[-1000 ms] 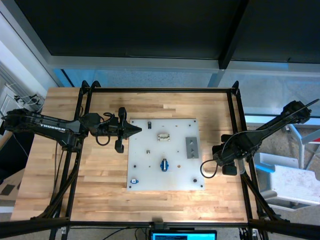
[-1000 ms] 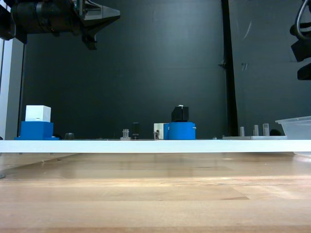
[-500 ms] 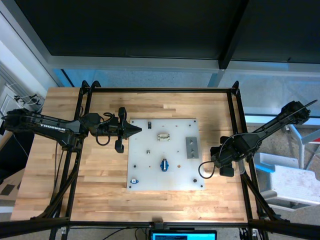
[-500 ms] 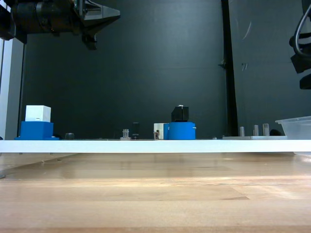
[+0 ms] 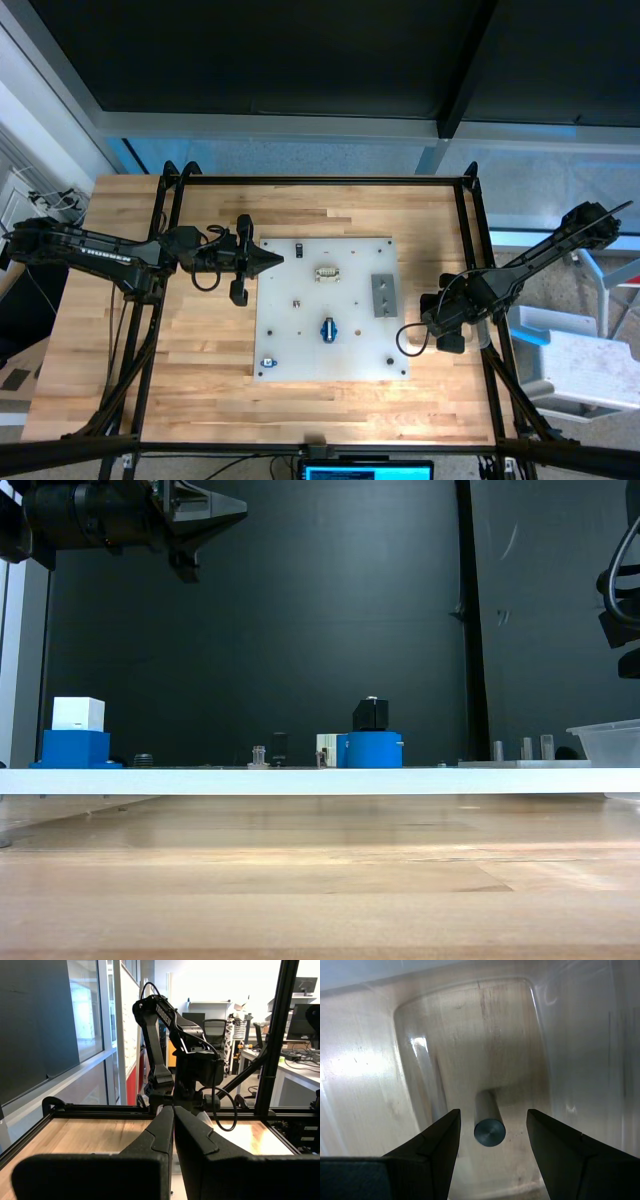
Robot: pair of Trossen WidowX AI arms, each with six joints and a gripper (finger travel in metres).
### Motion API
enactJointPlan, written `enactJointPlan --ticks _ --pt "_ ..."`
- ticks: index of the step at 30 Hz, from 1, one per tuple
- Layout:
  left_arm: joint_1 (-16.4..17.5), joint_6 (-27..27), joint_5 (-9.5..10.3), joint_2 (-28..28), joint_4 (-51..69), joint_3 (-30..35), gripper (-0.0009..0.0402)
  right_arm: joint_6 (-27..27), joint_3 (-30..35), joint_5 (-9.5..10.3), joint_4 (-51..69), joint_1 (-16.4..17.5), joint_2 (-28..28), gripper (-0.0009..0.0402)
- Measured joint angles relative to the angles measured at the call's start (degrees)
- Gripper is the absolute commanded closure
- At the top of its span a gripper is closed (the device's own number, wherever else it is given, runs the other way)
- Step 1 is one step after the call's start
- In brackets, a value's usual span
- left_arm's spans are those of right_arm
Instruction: Pick the 16mm cylinder and place it in the taskboard
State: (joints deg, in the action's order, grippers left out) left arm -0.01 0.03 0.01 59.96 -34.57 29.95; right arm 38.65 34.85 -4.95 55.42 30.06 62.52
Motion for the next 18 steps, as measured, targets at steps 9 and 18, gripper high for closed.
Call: enactJointPlan --ticks 9,18 --pt "0.0 0.0 0.0 0.0 0.0 0.0 0.0393 -0.02 -1.25 0.0 -0.68 -0.02 0.0 0.022" --pt "0.0 0.0 0.0 0.0 0.02 0.0 0.0393 -0.11 -2.86 0.02 -3.67 -0.02 0.0 0.0239"
